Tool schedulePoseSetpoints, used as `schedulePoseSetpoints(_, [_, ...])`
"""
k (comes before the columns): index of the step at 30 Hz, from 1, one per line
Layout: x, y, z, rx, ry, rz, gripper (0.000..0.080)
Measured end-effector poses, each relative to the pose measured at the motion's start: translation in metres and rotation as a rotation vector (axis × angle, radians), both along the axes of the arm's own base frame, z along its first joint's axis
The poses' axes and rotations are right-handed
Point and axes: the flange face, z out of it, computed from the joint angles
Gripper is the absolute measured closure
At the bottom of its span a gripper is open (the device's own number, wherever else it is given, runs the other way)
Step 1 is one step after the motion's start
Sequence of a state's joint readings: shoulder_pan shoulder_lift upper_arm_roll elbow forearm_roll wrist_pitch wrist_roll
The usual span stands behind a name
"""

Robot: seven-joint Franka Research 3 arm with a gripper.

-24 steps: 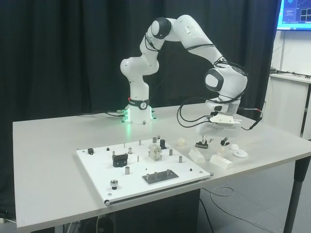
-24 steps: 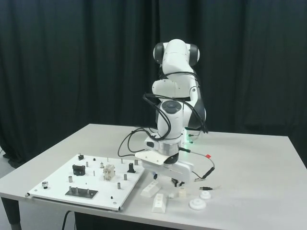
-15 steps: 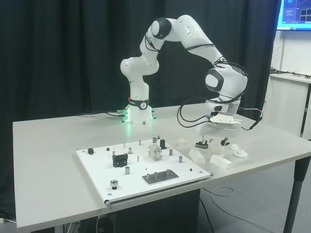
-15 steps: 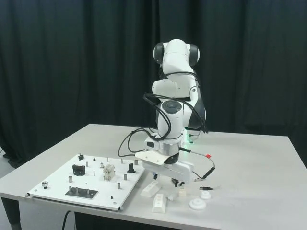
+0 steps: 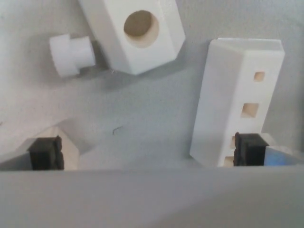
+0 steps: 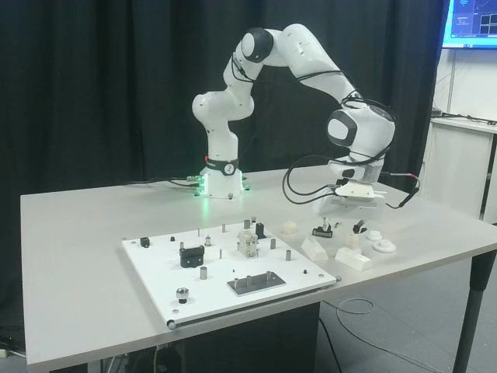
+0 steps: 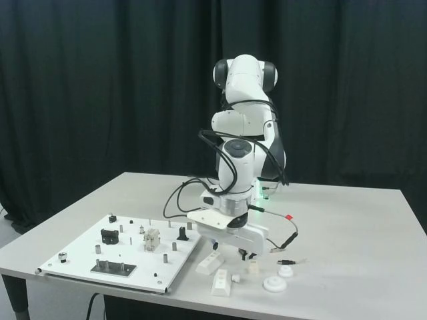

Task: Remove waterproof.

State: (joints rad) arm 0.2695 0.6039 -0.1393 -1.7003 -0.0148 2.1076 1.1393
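I log one white rectangular block with square holes [image 5: 240, 104], lying on grey surface [image 5: 142, 123]; end effector [image 5: 147, 153] spread wide, empty.

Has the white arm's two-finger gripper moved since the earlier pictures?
Yes, slightly. In the first room view the gripper has risen a little from the long white block with square holes lying on the grey table; sideways it looks unchanged.
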Motion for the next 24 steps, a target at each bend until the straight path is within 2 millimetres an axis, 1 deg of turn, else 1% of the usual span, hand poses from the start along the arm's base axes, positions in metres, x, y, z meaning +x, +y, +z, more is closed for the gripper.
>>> schedulePoseSetpoints(24, [0.0004, -0.0023, 0.0045, -0.026, -0.009, 0.032, 0.0003])
